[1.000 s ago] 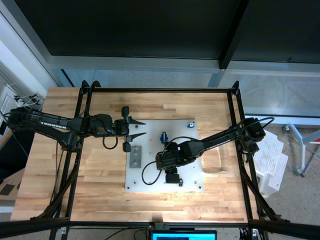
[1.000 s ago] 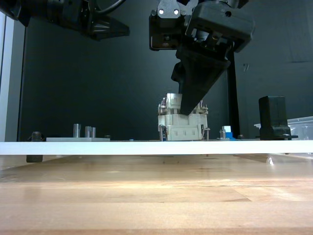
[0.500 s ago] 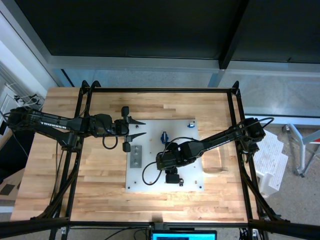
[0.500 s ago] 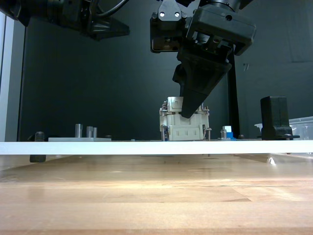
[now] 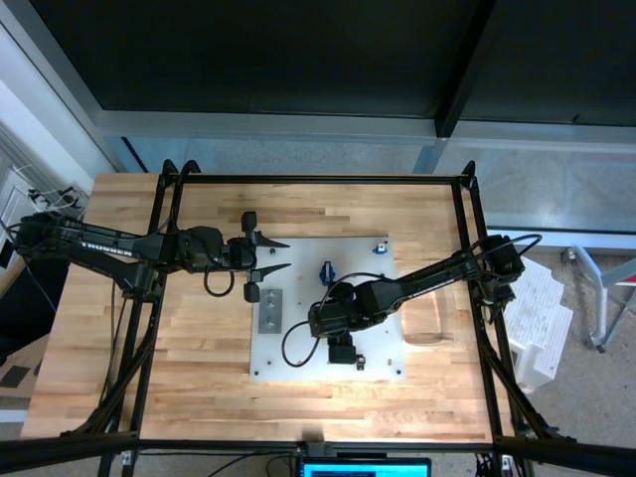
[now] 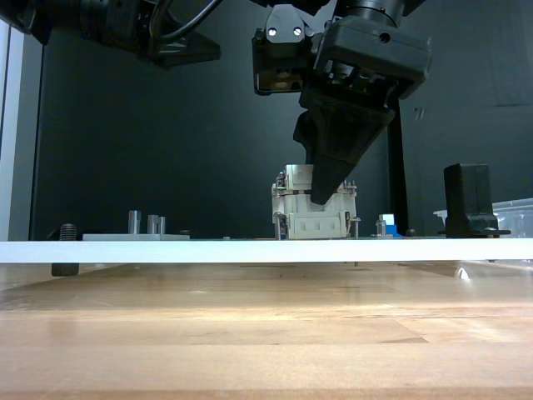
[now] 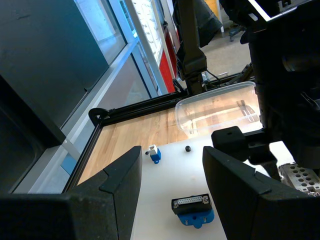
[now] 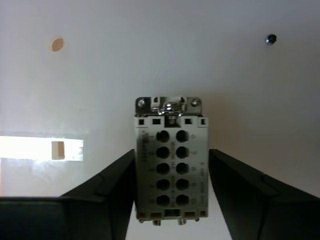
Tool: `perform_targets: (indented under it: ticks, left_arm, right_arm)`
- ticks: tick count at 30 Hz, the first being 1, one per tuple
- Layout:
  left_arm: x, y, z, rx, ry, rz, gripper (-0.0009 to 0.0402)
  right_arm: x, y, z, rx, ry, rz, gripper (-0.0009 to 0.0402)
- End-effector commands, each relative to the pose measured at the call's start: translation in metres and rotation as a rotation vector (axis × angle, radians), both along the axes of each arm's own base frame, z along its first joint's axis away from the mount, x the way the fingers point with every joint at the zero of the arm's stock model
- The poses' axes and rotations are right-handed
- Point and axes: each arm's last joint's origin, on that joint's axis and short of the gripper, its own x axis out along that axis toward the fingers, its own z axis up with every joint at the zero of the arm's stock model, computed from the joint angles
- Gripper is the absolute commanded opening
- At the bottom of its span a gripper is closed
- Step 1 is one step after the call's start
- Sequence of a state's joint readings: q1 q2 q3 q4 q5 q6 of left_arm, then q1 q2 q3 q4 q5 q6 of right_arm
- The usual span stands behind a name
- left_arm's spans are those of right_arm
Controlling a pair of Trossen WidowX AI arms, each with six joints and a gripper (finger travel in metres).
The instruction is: Pick the HAN10E connector and install on the hub
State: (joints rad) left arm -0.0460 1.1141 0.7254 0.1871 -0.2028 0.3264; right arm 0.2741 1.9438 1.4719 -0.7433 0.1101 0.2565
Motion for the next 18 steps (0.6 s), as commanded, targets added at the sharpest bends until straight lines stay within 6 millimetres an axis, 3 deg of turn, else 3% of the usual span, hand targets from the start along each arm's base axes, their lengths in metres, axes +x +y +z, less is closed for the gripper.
perform_targets:
  ticks: [1, 10, 18]
  left_arm:
    - [0.0, 0.0, 0.0, 0.0, 0.0, 0.0, 0.0166]
    - [0.0, 0.0, 0.0, 0.0, -0.001, 0.0, 0.0166]
    - [0.0, 0.0, 0.0, 0.0, 0.0, 0.0, 0.0166]
  right_arm:
    - [0.002, 0.002, 0.006, 0.016, -0.036, 0.007, 0.0237]
    - [-0.007, 0.002, 0.025, 0.043, -0.055, 0.018, 0.0314]
    - [-0.026, -0.001, 0.052, 0.043, -0.055, 0.036, 0.0303]
